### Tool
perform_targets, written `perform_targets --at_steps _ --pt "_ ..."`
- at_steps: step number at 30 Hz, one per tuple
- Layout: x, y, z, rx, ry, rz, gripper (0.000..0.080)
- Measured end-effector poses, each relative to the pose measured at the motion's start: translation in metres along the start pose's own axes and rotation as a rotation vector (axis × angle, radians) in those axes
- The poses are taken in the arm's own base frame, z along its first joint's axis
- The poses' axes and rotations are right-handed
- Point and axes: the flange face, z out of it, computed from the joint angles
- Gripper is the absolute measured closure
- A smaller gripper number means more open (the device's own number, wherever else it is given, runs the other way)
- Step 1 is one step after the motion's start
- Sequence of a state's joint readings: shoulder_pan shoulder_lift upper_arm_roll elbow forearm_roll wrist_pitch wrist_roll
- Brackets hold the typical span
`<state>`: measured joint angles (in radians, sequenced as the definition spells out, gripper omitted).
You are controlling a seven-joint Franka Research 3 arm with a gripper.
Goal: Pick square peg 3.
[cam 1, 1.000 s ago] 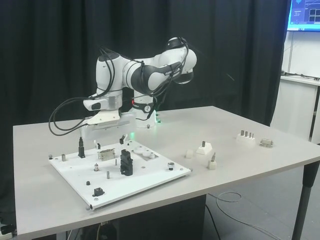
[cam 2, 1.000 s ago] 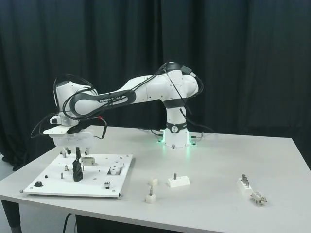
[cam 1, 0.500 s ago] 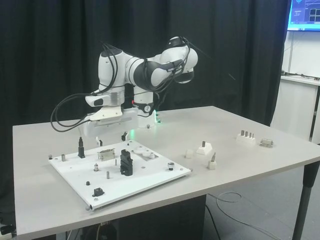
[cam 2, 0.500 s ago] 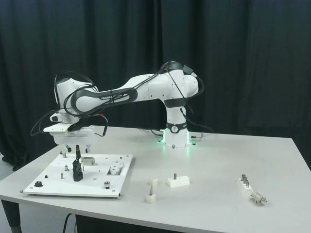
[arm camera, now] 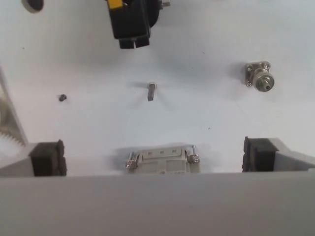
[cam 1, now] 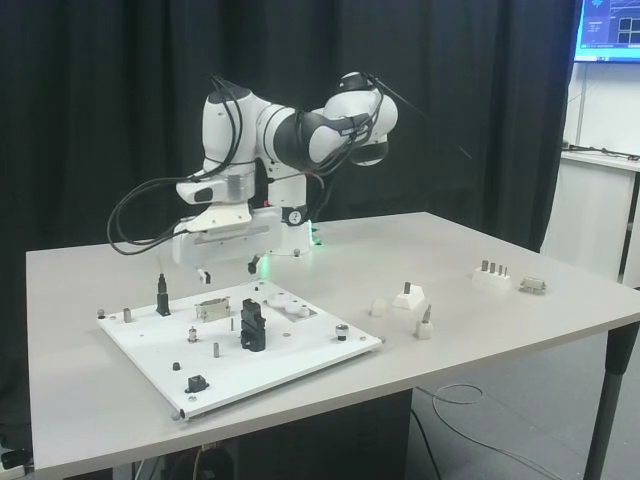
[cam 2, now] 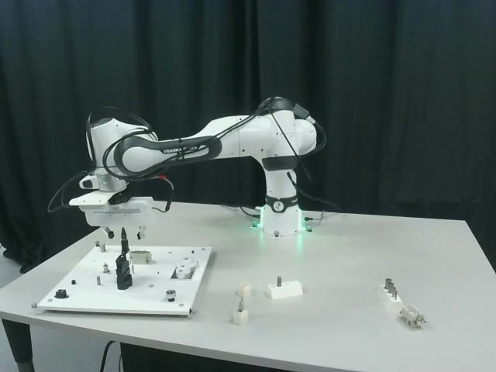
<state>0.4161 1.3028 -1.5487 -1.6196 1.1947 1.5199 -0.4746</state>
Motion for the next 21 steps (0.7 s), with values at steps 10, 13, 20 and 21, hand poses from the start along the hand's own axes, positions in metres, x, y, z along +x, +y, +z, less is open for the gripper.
perform_targets --at_steps 10,13,20,21 --pt "0.000 -0.005 -0.014 -0.011 0.004 -0.012 0.0003" --pt "0.000 -0.005 -0.018 -0.018 0.004 -0.014 0.0003" --pt "-0.001 -0.005 -0.023 -0.031 0.003 -0.015 0.0003" --pt "-0.001 -0.005 -0.024 -0.032 0.004 -0.015 0.0003"
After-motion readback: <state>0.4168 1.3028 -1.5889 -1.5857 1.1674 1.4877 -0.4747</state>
